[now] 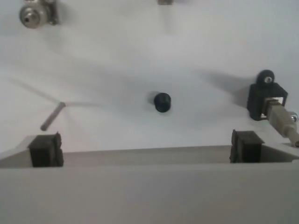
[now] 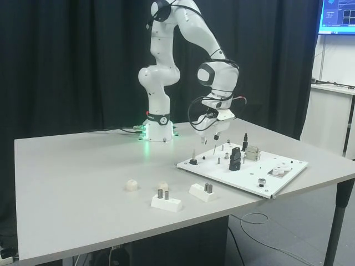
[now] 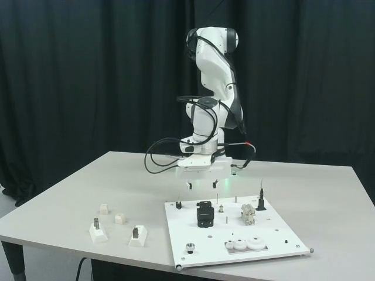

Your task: Insert round peg 1.

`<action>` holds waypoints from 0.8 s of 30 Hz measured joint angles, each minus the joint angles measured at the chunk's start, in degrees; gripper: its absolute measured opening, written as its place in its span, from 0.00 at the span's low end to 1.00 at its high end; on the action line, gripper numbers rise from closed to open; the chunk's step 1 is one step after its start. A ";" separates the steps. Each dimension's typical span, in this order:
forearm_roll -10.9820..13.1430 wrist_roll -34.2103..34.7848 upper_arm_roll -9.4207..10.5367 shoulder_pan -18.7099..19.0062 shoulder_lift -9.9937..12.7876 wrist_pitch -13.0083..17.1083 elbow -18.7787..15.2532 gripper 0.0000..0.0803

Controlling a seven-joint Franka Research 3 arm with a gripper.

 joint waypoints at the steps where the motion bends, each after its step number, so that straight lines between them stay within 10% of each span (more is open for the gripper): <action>1: -0.06 0.00 0.00 -0.12 0.03 0.00 0.00 1.00; 24: -0.09 0.82 0.63 -0.36 1.40 0.18 0.00 1.00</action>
